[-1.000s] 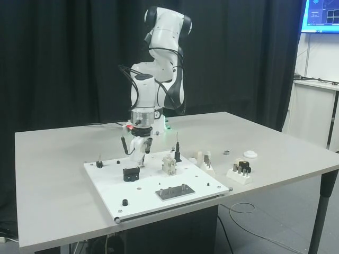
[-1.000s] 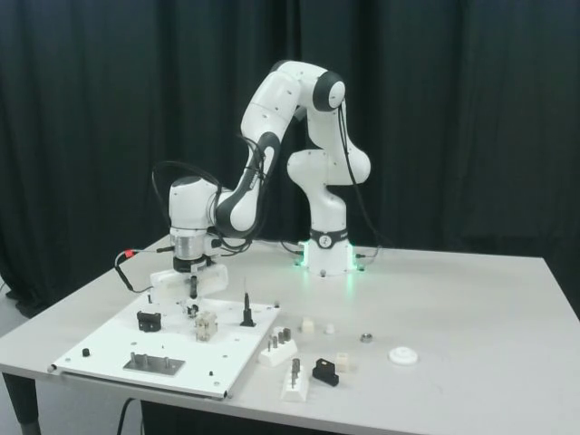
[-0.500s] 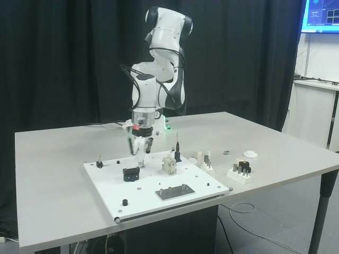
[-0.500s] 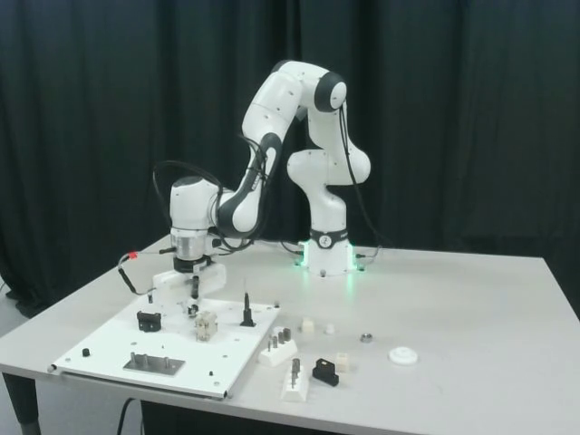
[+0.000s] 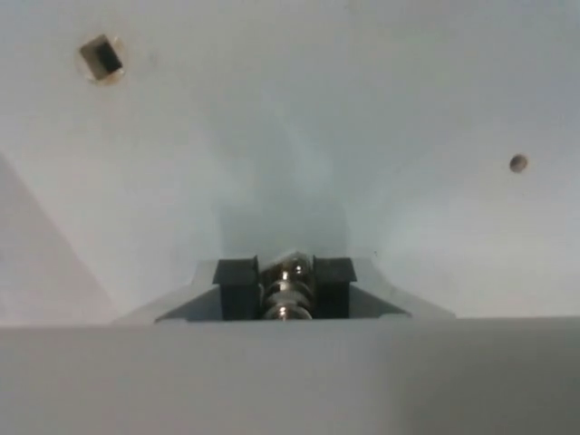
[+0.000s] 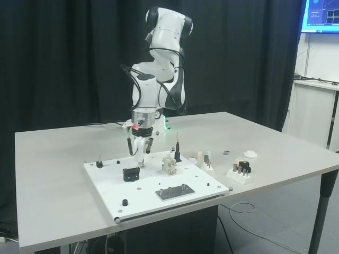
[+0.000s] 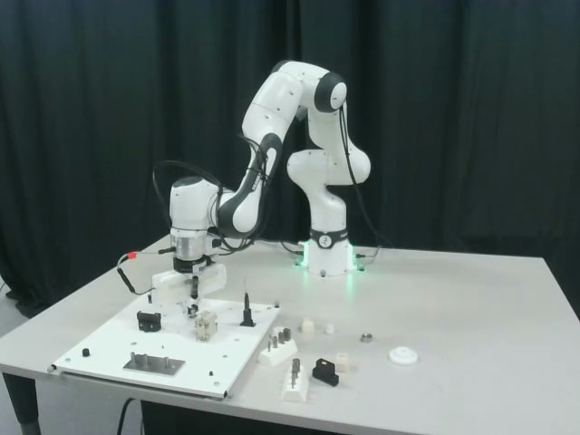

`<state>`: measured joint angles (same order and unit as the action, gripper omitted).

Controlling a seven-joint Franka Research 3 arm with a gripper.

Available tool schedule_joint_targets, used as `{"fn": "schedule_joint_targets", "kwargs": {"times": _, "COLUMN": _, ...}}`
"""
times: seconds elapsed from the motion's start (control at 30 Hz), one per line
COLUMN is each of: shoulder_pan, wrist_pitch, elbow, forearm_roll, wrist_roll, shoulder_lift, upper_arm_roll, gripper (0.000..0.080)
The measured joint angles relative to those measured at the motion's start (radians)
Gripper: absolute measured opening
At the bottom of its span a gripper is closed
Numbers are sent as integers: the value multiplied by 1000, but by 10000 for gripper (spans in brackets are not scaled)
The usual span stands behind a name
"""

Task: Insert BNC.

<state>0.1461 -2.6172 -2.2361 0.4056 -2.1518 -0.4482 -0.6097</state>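
Observation:
In the wrist view my gripper (image 5: 288,294) is shut on a small metal BNC connector (image 5: 288,276), held between the two black pads (image 5: 236,285). It hangs just above the white board (image 5: 381,109). In the first room view the gripper (image 6: 139,154) points straight down over the back part of the board (image 6: 106,180), between a black block (image 6: 131,173) and a small cube fixture (image 6: 169,163). The second room view shows the gripper (image 7: 192,297) low over the board (image 7: 100,349), with a cable looping off the wrist.
The board also carries an upright black pin (image 6: 177,153), a grey metal plate (image 6: 174,191) and a small post (image 6: 99,161). White holders with parts (image 6: 239,173) and a white ring (image 6: 250,154) lie on the grey table (image 6: 47,159) beside the board. A square hole (image 5: 100,56) is in the board.
The wrist has turned a little, swinging the cable round, and the gripper has risen slightly over the same spot on the board. It stays shut on the connector.

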Motion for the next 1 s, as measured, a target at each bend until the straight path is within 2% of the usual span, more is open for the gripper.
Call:
{"fn": "schedule_joint_targets", "kwargs": {"times": 0.2, "shoulder_pan": 0, "wrist_pitch": 11, "elbow": 3, "forearm_roll": 3, "wrist_roll": -56, "shoulder_lift": 0, "upper_arm_roll": -2, "gripper": 124}}
{"fn": "schedule_joint_targets", "kwargs": {"times": 0.37, "shoulder_pan": 0, "wrist_pitch": 16, "elbow": 6, "forearm_roll": 22, "wrist_roll": -63, "shoulder_lift": -3, "upper_arm_roll": -4, "gripper": 124}}
{"fn": "schedule_joint_targets", "kwargs": {"times": 0.67, "shoulder_pan": 0, "wrist_pitch": 27, "elbow": 12, "forearm_roll": 30, "wrist_roll": -66, "shoulder_lift": -6, "upper_arm_roll": -7, "gripper": 124}}
{"fn": "schedule_joint_targets", "kwargs": {"times": 0.83, "shoulder_pan": 1, "wrist_pitch": 40, "elbow": 15, "forearm_roll": 78, "wrist_roll": -99, "shoulder_lift": -7, "upper_arm_roll": -14, "gripper": 124}}
{"fn": "schedule_joint_targets", "kwargs": {"times": 1.0, "shoulder_pan": 8, "wrist_pitch": 55, "elbow": 16, "forearm_roll": 151, "wrist_roll": -106, "shoulder_lift": -12, "upper_arm_roll": -29, "gripper": 124}}
